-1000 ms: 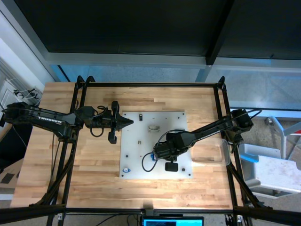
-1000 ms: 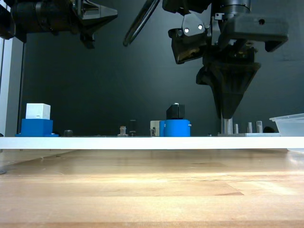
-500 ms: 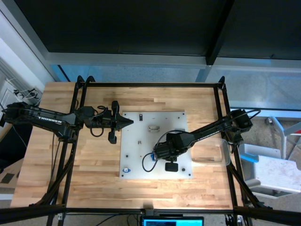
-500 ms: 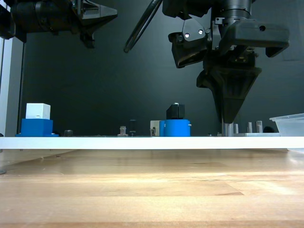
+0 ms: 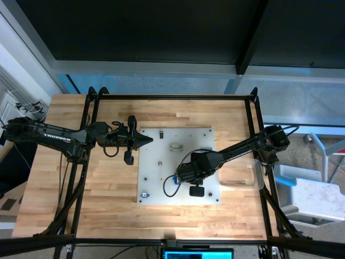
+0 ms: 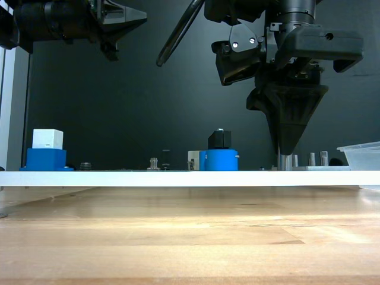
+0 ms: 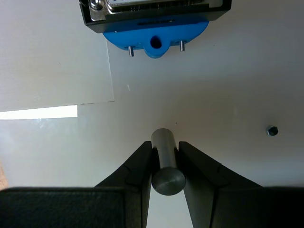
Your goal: Pick the 16mm cylinder and place it in the taskboard
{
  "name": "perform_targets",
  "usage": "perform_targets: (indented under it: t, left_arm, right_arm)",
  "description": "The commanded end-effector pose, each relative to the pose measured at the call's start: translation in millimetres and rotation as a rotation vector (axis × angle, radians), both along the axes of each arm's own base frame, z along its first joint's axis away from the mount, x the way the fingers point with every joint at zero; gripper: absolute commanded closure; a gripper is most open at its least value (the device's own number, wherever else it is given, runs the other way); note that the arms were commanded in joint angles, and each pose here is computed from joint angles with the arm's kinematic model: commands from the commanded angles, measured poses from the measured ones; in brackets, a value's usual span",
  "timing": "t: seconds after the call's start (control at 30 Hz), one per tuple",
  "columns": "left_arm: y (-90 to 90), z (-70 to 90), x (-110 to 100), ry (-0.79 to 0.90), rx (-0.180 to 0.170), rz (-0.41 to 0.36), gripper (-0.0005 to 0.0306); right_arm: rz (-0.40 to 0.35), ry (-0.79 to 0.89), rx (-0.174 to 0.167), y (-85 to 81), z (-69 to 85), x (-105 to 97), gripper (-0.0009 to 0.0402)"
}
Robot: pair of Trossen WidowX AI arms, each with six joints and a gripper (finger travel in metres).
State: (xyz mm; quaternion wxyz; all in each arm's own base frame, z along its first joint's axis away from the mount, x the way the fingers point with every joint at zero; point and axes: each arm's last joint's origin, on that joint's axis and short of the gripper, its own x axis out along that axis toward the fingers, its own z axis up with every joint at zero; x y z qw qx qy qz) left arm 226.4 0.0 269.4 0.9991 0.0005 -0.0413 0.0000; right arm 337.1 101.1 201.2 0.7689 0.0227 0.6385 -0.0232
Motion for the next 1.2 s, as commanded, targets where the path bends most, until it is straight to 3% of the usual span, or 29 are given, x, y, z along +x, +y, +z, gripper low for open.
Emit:
perform_targets:
  t: [0.03, 0.37, 1.07, 1.2]
  left_arm:
    - [0.0, 0.0, 0.1, 0.0, 0.0, 0.0, 0.03]
    - [0.1, 0.0, 0.1, 0.0, 0.0, 0.0, 0.03]
    - [0.0, 0.0, 0.1, 0.0, 0.0, 0.0, 0.03]
    - [0.0, 0.0, 0.1, 0.0, 0.0, 0.0, 0.03]
  right_arm:
    - [0.003, -0.003, 0.0, 0.0, -1.0, 0.1, 0.0381]
    - [0.02, -0.008, -0.001, 1.1, -10.1, 5.9, 0.0381]
    - [0.035, -0.008, -0.004, 1.1, -10.1, 5.9, 0.0381]
    - [0.036, -0.009, -0.003, 1.3, -9.9, 5.9, 0.0363]
